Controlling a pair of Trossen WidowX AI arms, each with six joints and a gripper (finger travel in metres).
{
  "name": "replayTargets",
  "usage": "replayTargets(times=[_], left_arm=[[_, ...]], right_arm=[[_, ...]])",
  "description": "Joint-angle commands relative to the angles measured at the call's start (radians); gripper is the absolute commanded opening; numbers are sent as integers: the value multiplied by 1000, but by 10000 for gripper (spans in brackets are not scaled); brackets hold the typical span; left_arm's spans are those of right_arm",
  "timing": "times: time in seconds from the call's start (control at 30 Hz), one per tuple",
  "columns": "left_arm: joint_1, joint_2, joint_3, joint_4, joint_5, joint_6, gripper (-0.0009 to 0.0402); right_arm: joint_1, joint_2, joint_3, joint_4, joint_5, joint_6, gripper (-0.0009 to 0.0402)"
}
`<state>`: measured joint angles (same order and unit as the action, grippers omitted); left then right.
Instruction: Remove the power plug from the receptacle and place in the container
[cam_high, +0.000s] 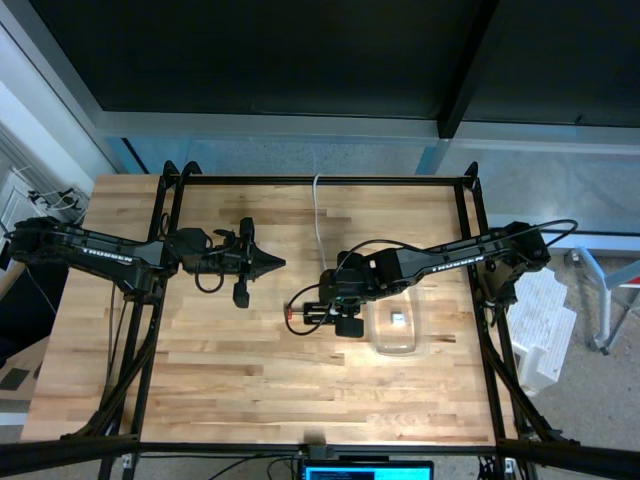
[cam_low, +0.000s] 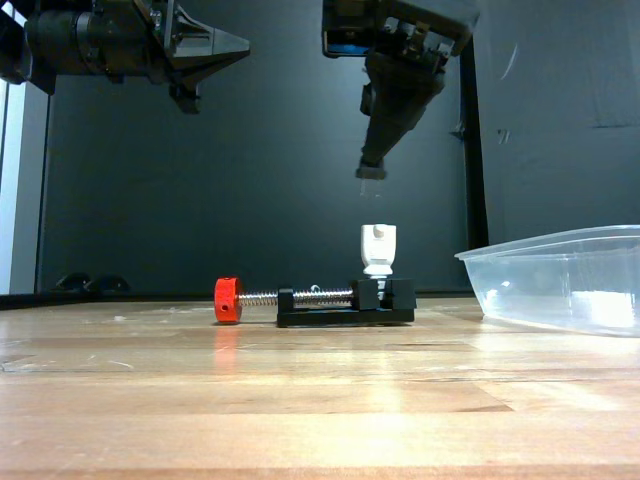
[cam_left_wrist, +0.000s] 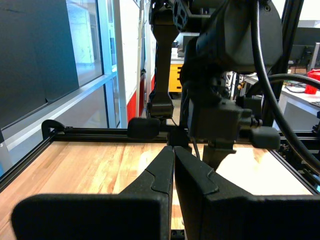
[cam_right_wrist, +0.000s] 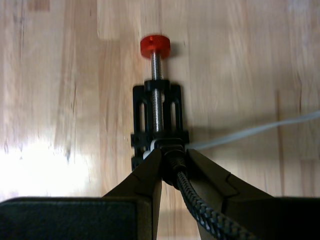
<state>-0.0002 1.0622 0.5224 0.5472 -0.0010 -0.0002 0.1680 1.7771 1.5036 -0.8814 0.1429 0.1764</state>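
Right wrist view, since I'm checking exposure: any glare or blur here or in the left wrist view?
Right wrist view: glare whitens the table beside the right claw, shut on the power plug over the sharp receptacle. Left wrist view: the left claw, shut and parked high; table behind overexposed.

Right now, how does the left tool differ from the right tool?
The left tool lies level, pointing inward, high over the left half of the table; the right tool points down above the receptacle. The left tool is shut on nothing; the right tool is shut on the power plug. Both hang clear of the table.
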Motion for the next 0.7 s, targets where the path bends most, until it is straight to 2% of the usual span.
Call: replayTargets(times=[0.03, 0.27, 0.7], left_arm=[[0, 0, 0, 0, 0, 0, 0], [0, 0, 0, 1, 0, 0, 0], [0, 0, 0, -23, 0, 0, 0]], right_arm=[[0, -1, -3, -6, -4, -1, 0], [3, -41, -27, -63, -4, 0, 0], [18, -264, -299, -66, -3, 18, 0]])
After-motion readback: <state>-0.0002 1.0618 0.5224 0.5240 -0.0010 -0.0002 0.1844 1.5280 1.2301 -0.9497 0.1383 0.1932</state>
